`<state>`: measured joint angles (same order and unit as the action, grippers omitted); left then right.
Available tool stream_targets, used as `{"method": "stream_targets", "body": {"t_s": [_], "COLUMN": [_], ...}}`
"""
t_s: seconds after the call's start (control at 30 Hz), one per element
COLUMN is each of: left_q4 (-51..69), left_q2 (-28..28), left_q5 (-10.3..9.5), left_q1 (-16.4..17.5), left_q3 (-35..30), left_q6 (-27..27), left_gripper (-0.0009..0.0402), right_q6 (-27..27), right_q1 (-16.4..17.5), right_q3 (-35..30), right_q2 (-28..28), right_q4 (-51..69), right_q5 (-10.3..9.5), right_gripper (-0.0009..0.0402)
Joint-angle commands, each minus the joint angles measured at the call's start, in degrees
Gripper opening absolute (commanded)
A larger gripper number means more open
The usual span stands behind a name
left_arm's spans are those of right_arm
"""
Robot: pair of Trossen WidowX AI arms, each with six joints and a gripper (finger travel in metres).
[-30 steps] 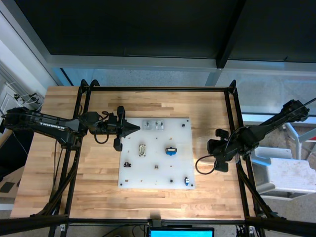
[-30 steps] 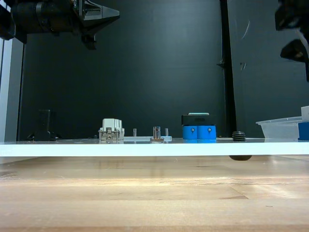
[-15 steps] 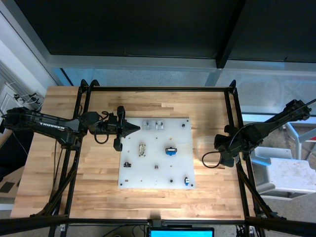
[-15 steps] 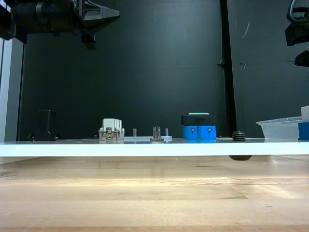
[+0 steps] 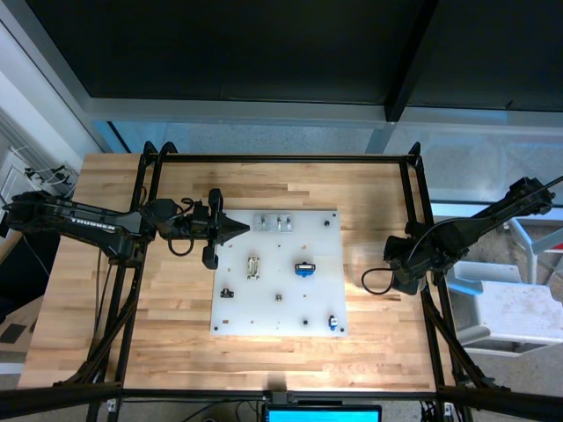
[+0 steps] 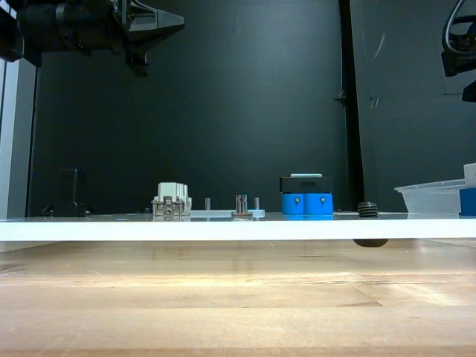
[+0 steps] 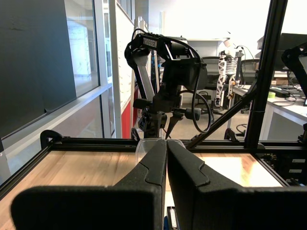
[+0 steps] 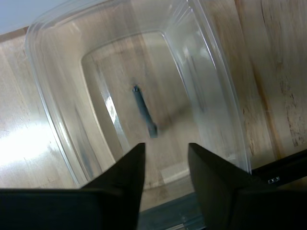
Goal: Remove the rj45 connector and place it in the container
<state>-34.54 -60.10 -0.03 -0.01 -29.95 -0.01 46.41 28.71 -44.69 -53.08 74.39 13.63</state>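
Note:
The container (image 8: 62, 110), a clear tub, lies straight below my right gripper (image 8: 164, 158). That gripper is open, with nothing between its fingers (image 8: 122, 177). A small dark, bluish sliver rests on the tub's floor, and it looks like the rj45 connector (image 8: 144, 112). From above, the container (image 5: 363, 258) sits just right of the white board (image 5: 237, 308), and my right gripper (image 5: 396, 259) hovers at its right side. My left gripper (image 5: 244, 228) is shut and empty, held high over the board's far left corner (image 6: 175, 22).
On the board stand a blue-and-black block (image 5: 304, 269), a silver metal connector (image 5: 254, 266) and a small blue fitting (image 5: 332, 323) at the near right corner. The black frame post (image 5: 427, 264) runs close behind the right arm.
My right gripper has drawn back to the right, from over the container's middle to its right side, leaving the tub uncovered. The left arm has not moved.

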Motion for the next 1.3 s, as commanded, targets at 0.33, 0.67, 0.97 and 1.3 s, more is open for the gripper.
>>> {"method": "stream_targets", "body": {"t_s": [0.33,0.67,0.97,1.3], "left_q4": [0.0,0.0,0.0,0.0], "left_q2": [0.0,0.0,0.0,0.0], "left_q5": [0.00,0.00,0.00,0.00], "left_q1": [0.0,0.0,0.0,0.0], "left_q3": [0.0,0.0,0.0,0.0], "left_q6": [0.0,0.0,0.0,0.0], "left_gripper": [0.0000,0.0000,0.0000,0.0000], "right_q6": [-0.4,-0.3,-0.3,-0.4], "right_q1": [0.0,0.0,0.0,0.0], "right_q3": [0.0,0.0,0.0,0.0], "right_q2": [0.0,0.0,0.0,0.0], "right_q4": [0.0,0.0,0.0,0.0], "right_q5": [-0.11,-0.13,-0.13,-0.11], "right_gripper": [0.0210,0.0213,0.0212,0.0212]}}
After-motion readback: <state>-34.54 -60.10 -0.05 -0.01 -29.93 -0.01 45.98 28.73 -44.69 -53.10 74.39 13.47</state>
